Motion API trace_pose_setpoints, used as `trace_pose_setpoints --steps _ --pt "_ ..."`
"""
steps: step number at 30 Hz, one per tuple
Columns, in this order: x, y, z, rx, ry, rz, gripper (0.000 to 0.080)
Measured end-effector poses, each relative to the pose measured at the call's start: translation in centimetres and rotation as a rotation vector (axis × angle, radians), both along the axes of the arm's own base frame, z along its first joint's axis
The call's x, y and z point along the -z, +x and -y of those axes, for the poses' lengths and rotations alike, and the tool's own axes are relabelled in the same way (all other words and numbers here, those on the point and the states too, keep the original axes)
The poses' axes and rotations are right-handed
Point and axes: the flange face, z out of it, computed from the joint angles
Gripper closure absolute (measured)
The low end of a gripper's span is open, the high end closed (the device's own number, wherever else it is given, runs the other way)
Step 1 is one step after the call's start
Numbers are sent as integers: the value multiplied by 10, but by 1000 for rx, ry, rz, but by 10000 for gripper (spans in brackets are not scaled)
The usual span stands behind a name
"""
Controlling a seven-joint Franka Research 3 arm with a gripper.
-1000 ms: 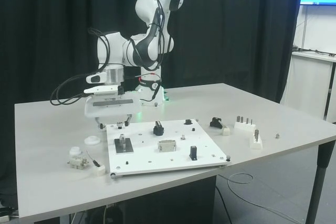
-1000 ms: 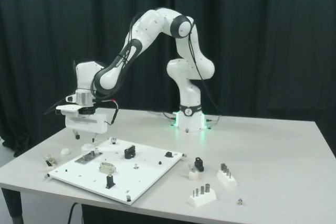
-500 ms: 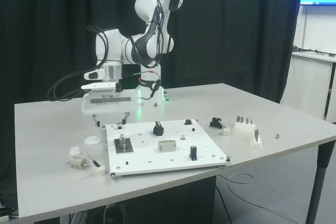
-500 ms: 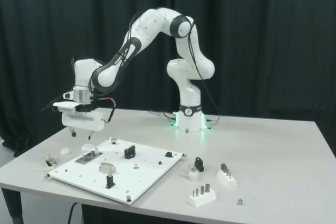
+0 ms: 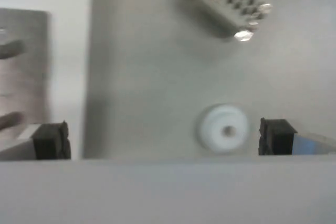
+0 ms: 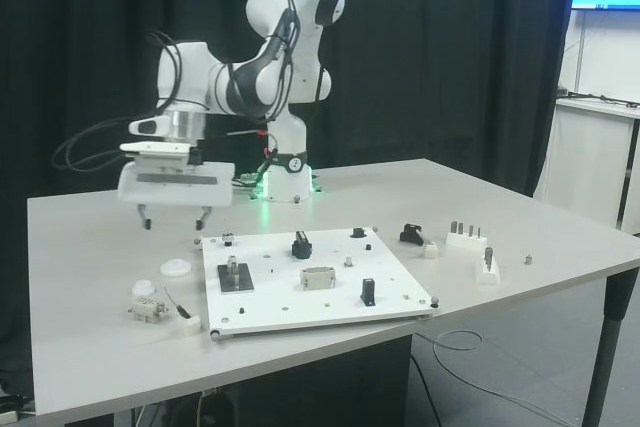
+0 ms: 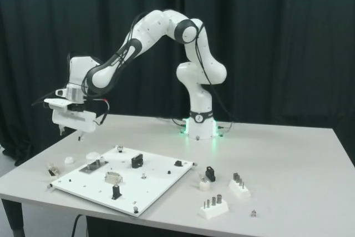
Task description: Pick medium gear.
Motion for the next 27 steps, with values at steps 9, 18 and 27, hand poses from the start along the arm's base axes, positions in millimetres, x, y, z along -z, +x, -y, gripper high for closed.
trace_pose_setpoints --steps 9,18,27 --pt "0 -8 34 -21 15 -37 3" --pt "13 -13 53 -21 64 -65 3" --pt "33 -12 63 -10 83 -69 3"
